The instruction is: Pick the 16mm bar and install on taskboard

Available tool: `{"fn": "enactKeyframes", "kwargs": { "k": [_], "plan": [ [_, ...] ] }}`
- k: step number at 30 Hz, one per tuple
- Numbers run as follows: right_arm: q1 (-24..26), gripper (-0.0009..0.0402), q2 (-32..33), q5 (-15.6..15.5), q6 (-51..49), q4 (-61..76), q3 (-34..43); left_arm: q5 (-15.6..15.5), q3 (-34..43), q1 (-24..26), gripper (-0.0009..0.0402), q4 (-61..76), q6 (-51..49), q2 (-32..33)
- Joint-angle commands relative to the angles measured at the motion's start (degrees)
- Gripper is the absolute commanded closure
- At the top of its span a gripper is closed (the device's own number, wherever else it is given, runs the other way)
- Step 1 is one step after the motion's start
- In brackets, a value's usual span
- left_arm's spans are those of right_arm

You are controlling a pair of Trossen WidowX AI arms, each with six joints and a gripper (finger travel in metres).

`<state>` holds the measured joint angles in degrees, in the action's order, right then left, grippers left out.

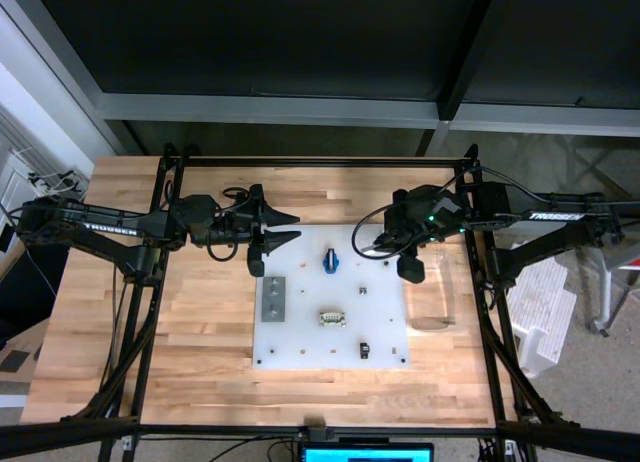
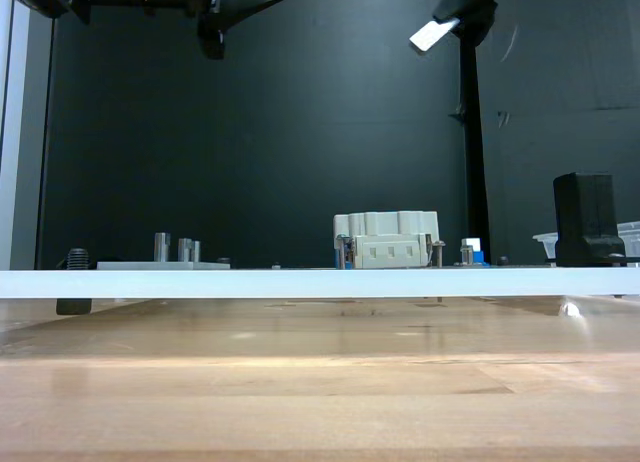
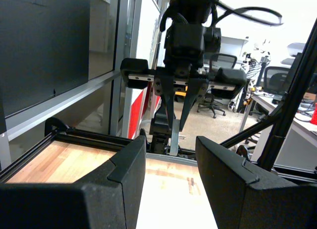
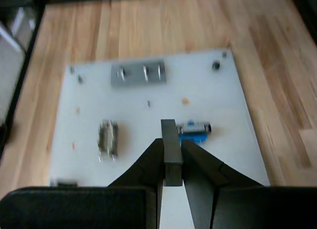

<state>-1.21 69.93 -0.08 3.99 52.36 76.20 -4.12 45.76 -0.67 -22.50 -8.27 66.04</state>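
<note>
Taskboard [image 1: 300, 347]: white, flat on the table. Grey block [image 1: 272, 302]: three short pegs, board's left side; probably the seat.
Right gripper [image 1: 409, 266]: high over the board's right part, clamped on the 16mm bar [image 4: 169, 140]. The bar is clear of the board, long axis along the fingers, pointing down, tilted. The block lies leftward across the board.
Left gripper [image 1: 297, 227]: fingers apart, empty, high just beyond the block, nearer it.
</note>
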Motion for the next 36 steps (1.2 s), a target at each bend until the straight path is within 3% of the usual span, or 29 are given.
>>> {"fn": "enactKeyframes", "kwargs": {
  "k": [1, 17, 36],
  "plan": [
    [-0.7, 0.0393, 2.1, 0.0, -2.7, 5.7, 2.7, 0.0, 0.0, 0.0, 0.0255, -0.1, 0.0, 0.1],
    [-9.2, 0.0393, 10.0, -1.0, -16.9, 20.9, 5.9, 0.0, 0.0, 0.0, 0.0256, 0.0, 0.0, 0.1],
    [-22.6, 0.0393, 20.8, 0.7, -22.9, 22.6, 5.9, 0.0, 0.0, 0.0, 0.0256, 0.0, 0.0, 0.1]
  ]
}}
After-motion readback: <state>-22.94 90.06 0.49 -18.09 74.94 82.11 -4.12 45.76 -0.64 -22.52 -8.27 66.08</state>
